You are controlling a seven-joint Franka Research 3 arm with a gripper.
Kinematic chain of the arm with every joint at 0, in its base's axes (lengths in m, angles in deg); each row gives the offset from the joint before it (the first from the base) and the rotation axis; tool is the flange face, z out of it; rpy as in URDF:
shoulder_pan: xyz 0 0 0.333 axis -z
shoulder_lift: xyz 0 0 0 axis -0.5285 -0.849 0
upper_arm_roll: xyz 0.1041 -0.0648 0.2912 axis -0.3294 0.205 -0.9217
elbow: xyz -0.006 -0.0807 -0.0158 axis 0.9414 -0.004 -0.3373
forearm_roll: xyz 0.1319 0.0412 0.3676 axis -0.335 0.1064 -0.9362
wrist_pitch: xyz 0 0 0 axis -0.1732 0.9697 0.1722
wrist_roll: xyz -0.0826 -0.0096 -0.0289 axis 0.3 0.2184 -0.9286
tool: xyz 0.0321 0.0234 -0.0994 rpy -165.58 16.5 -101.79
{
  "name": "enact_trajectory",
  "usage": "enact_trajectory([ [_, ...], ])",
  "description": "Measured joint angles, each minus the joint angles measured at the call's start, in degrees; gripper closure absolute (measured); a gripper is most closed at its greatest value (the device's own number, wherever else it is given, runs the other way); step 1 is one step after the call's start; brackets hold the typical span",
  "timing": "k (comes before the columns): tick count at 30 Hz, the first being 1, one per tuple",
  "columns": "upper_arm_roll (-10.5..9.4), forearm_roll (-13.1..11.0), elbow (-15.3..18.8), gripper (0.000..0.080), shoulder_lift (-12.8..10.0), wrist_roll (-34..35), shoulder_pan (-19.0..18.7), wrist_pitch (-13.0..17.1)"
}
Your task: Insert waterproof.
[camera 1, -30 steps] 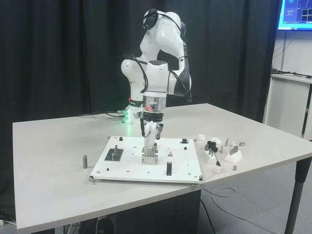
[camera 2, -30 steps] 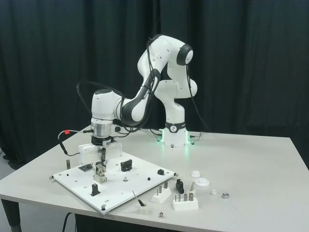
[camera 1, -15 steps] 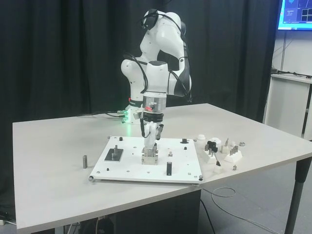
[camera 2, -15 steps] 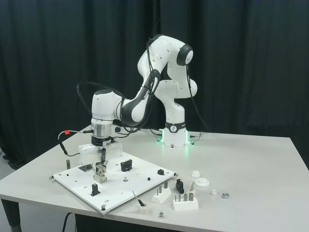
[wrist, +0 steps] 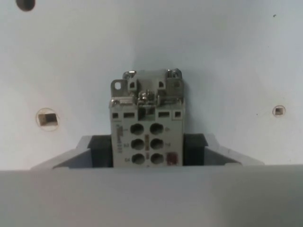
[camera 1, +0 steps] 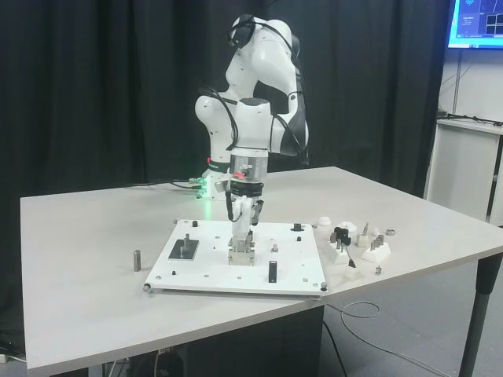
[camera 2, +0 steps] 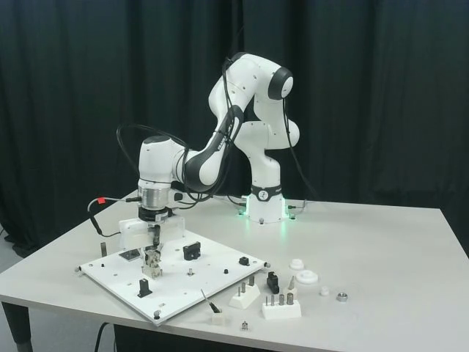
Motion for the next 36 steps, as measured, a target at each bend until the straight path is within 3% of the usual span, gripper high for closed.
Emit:
enact_trajectory([
  [36,0.2,0.11,-0.58,0.0492,-0.09,-0.64,0.03,-1.54],
])
